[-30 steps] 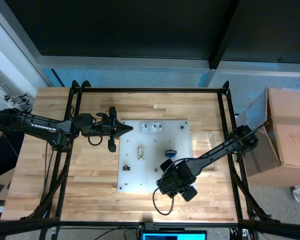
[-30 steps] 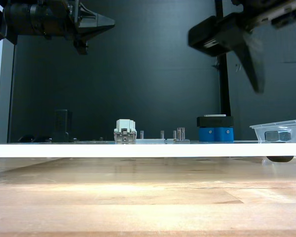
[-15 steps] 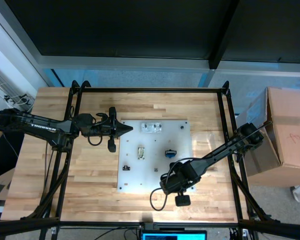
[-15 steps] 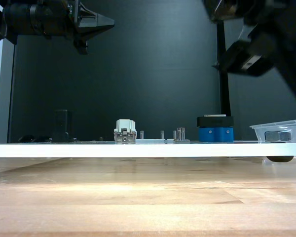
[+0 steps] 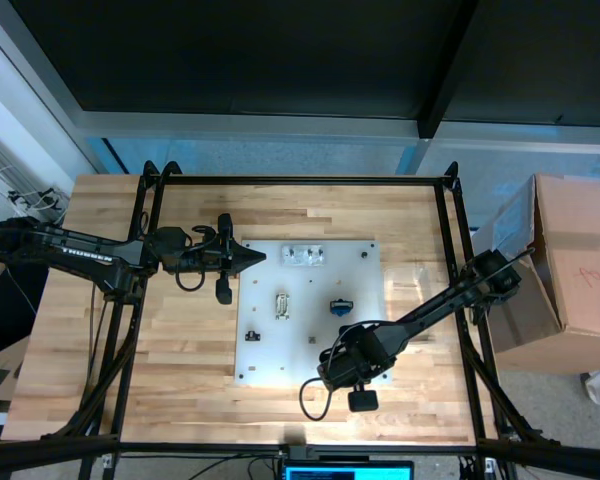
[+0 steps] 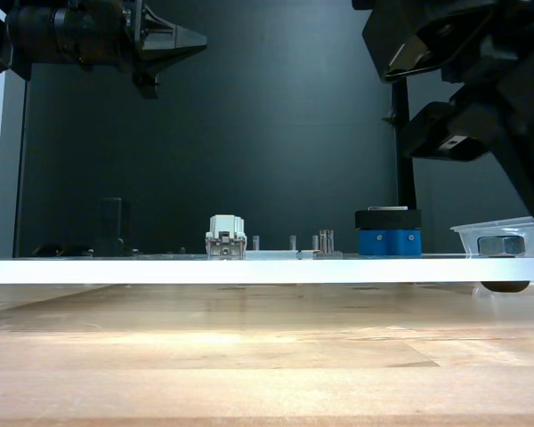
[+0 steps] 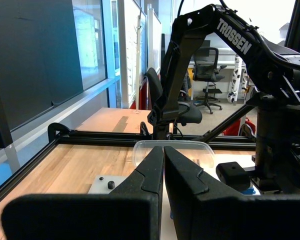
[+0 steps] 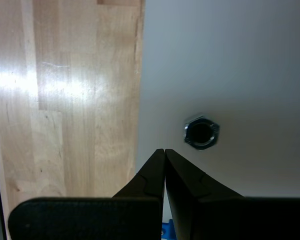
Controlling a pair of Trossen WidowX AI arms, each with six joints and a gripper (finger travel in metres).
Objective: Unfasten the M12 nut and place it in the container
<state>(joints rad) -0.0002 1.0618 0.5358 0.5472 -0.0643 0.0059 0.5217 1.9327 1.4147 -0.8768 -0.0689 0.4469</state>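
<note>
Wood [image 5: 180, 350] under left claw [image 5: 259, 257], right claw [image 8: 164, 151]

High camera: stood above the table's [image 5: 180, 340] 6 o'clock edge, faced down toward 12, far off. Low camera: same edge, table-top height, level. Both took in the white board [image 5: 270, 360]. Left wrist camera: looked along the left gripper [image 7: 163, 150] toward 3 o'clock. Right wrist camera: looked along the right gripper [image 8: 164, 151], straight down, close over that board.

The board [image 5: 280, 350] lies on the desk [image 5: 180, 380]. The left end effector [image 5: 261, 257] hangs at its 10 o'clock corner, and the right end effector [image 8: 164, 152] at 5 o'clock, near the nut [image 8: 201, 132] sitting on the board.
</note>
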